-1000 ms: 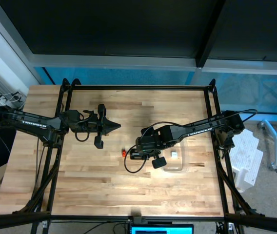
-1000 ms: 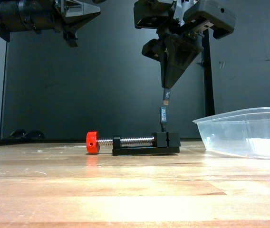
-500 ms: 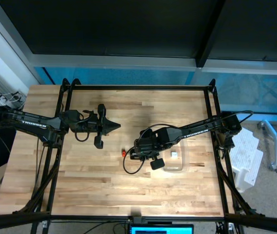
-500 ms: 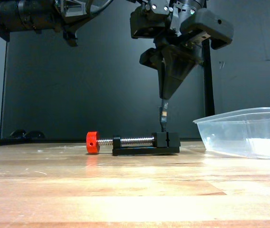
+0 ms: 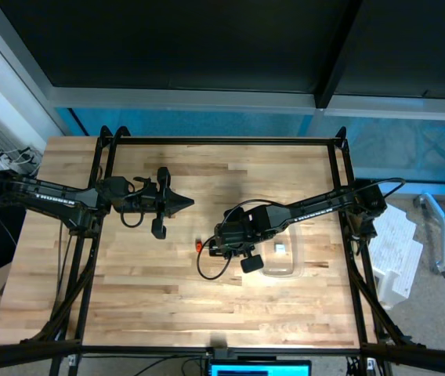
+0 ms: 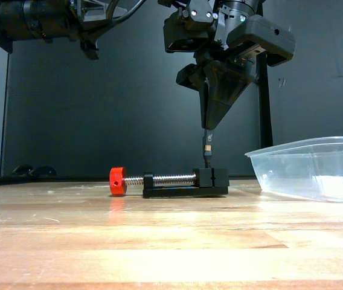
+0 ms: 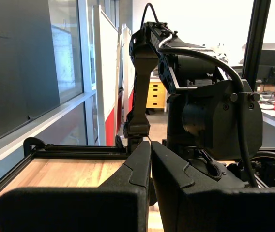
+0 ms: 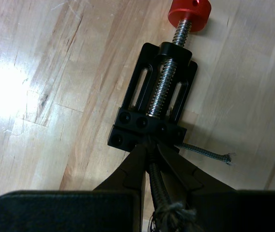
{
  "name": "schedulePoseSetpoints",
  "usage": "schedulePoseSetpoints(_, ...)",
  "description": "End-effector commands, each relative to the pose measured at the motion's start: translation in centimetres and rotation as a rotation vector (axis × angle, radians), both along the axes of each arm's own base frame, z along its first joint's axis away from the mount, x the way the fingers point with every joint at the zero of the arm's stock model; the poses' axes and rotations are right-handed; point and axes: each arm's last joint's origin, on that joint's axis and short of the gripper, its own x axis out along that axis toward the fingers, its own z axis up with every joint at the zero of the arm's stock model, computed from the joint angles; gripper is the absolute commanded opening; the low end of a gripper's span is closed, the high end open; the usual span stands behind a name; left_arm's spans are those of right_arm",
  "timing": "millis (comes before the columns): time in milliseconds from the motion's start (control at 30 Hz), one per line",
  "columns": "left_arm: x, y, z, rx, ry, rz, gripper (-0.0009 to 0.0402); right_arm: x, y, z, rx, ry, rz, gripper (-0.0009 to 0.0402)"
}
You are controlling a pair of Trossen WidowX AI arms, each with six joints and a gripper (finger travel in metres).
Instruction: Pick the usb-c connector and install on the hub
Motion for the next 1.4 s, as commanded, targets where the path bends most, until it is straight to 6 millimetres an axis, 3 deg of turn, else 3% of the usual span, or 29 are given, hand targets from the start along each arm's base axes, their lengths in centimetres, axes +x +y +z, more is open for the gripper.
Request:
schedulePoseSetpoints(33, 0.0, 0.0, 0.0, 0.000, -0.001, 0.000, 0.0000, 0.0, 0.0, 0.0, -0.003, -0.002, -0.001, 0.0004)
schedulePoseSetpoints(1067, 0.0, 0.0, 0.0, 0.000, -0.001, 0.000, 0.0000, 0.0, 0.0, 0.1, -0.003, -0.002, -0.001, 0.0004)
schedulePoseSetpoints(1400, 0.0, 0.0, 0.0, 0.000, -0.001, 0.000, 0.0000, -0.5, -0.2, 1.8, -0.003, -0.044, -0.007, 0.0004)
